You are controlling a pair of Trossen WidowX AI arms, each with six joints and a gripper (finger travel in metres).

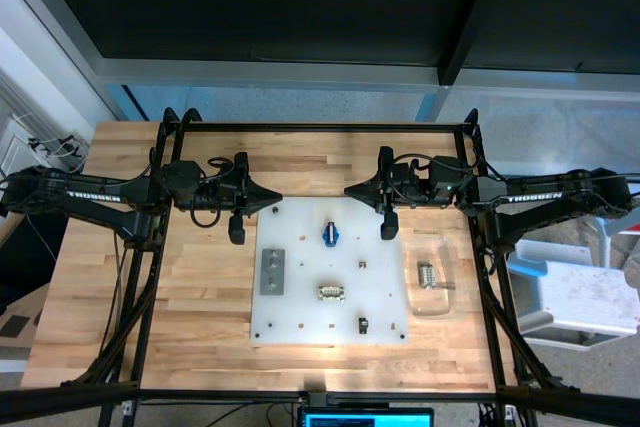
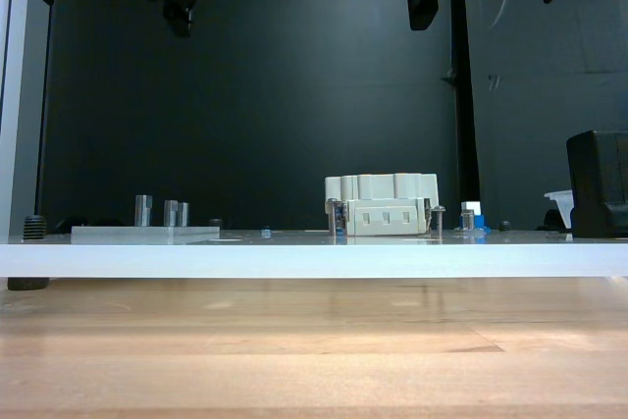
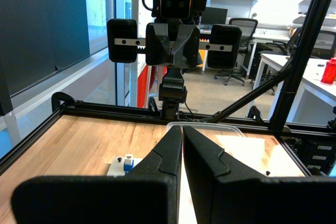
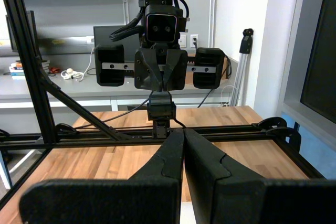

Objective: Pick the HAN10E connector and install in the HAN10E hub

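HAN10E connector (image 1: 427,275) lies loose in a clear tray (image 1: 445,301) on the desk (image 1: 180,287), just off the right edge of the white task board (image 1: 300,319). Not picked up yet. The tray looks like the staging spot, keeping the part out of the board's clutter.

HAN10E hub (image 1: 331,292) is mounted on the board around its middle, face up and unoccupied, well apart from the connector. From the low view it stands proud of the board, so a top-down insert looks feasible.

Neighbours on the board: grey metal block (image 1: 273,271) to the hub's left, upright blue part (image 1: 330,234) beyond it, tiny black part (image 1: 364,324) nearer the front edge.

Right claw (image 1: 348,190) hangs high over the board's far edge, fingers (image 4: 202,163) pressed together, empty. Left claw (image 1: 278,196) mirrors it, fingers (image 3: 202,156) together, also empty. The tips face each other; it reads as a parked pose.

Judgement: task at start. The right arm is closer to the tray, so it is the likely picker, and the claw must spread before descending. Risks: clipping the tray wall, or a skewed grasp misaligning the pins at the hub.
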